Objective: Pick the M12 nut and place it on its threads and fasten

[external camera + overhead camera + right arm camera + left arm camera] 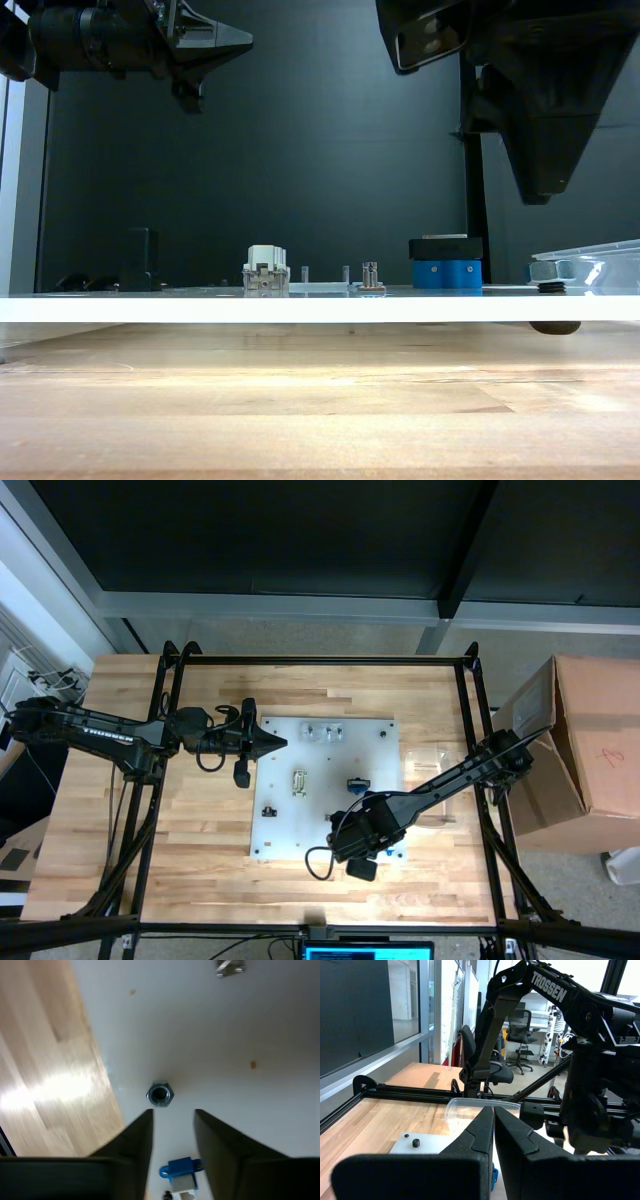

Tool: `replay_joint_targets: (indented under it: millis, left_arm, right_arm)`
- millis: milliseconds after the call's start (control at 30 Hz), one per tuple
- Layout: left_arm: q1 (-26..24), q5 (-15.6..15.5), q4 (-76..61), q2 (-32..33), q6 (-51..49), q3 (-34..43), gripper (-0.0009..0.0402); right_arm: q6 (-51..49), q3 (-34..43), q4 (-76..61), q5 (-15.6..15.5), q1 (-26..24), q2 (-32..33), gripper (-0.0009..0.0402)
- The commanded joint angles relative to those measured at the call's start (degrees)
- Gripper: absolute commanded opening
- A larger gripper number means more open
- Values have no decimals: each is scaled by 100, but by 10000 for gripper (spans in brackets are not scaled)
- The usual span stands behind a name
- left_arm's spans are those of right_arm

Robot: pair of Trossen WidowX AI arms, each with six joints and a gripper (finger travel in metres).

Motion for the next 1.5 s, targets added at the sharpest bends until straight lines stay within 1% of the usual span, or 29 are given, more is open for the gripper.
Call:
replay_joint_targets:
  millis: [33,133,233,500,633,667,1033,1100,1133,1200,1233,1267,1300,1367,1433,1500]
  left_arm:
    - [2,2,0,2,0,2,0]
    - [2,2,0,2,0,2,0]
    - [2,2,0,2,0,2,0]
    - [0,4,2,2,0,2,0]
    - [2,2,0,2,2,2,0]
    - [2,2,0,2,0,2,0]
    - [0,2,0,2,0,2,0]
    - [2,2,0,2,0,2,0]
    - [0,2,2,2,2,2,0]
    - [2,4,2,2,2,2,0]
    - [0,2,0,2,2,2,0]
    - [2,2,2,2,0,2,0]
    - [2,2,2,2,2,2,0]
    - [0,2,0,2,0,2,0]
    - [2,2,0,2,2,2,0]
    - [2,2,0,2,2,2,0]
  right_arm:
    - [-638,-15,-42,7,-13,20,-4]
    - [-1054,-85,-33,-120,-11,42,10]
    - [-1086,-186,37,-136,-11,42,-3]
    - [-994,-553,494,-31,-7,42,0]
    - [-872,-632,533,201,7,42,0]
    - [-868,-632,533,219,13,42,0]
    - [-850,-680,647,184,50,96,0]
    - [-855,-682,702,22,55,136,0]
    - [-866,-682,743,-184,55,136,0]
    - [-1008,-682,833,-848,57,133,0]
    - [-1093,-669,822,-1126,57,118,0]
    - [-1137,-660,780,-1220,57,105,0]
    - [-1156,-656,732,-1165,59,90,0]
    - [-1154,-654,667,-951,61,59,0]
    - [-1075,-654,588,-669,61,46,0]
    - [-935,-654,485,-297,63,35,0]
